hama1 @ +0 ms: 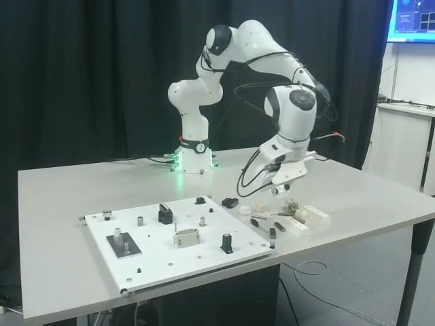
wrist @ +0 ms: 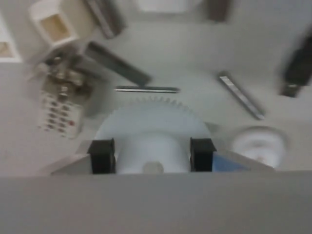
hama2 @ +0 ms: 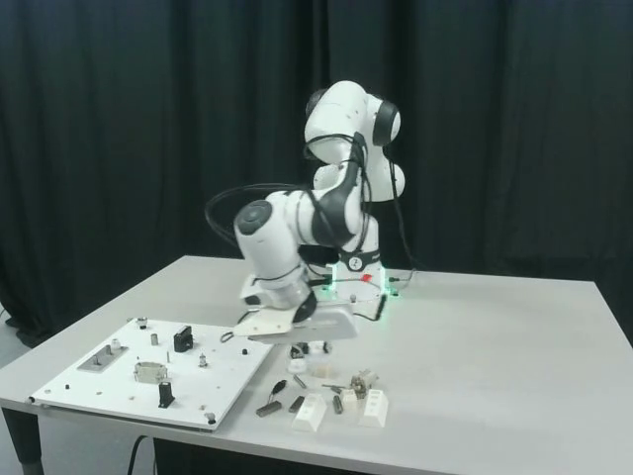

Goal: Place large gear.

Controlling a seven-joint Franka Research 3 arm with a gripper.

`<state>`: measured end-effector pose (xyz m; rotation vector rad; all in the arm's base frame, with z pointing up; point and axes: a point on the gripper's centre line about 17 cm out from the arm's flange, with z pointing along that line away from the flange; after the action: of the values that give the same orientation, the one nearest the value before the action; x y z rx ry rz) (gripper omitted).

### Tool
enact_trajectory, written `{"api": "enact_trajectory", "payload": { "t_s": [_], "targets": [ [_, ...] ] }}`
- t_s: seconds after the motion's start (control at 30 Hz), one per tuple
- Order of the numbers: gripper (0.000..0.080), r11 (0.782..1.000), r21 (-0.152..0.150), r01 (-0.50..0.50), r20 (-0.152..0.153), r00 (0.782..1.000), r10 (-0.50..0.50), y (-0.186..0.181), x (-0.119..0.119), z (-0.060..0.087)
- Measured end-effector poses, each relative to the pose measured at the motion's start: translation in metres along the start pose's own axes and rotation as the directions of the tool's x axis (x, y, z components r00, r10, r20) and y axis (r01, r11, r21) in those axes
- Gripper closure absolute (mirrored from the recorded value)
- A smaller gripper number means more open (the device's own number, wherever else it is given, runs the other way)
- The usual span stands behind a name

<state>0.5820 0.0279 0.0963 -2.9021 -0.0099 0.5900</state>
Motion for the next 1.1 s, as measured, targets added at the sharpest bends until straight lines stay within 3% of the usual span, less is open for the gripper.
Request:
{"api": "enact_trajectory", "payload": {
  "t_s": [0.73, 1.1],
  "targets": [
    [0.0473, 0.998, -0.045, 0.034, -0.081, 0.996, -0.037, -0.105, -0.02, 0.044],
    [0.0473, 0.994, -0.068, 0.09, -0.147, 0.984, -0.1, -0.156, -0.02, 0.071]
  ]
}}
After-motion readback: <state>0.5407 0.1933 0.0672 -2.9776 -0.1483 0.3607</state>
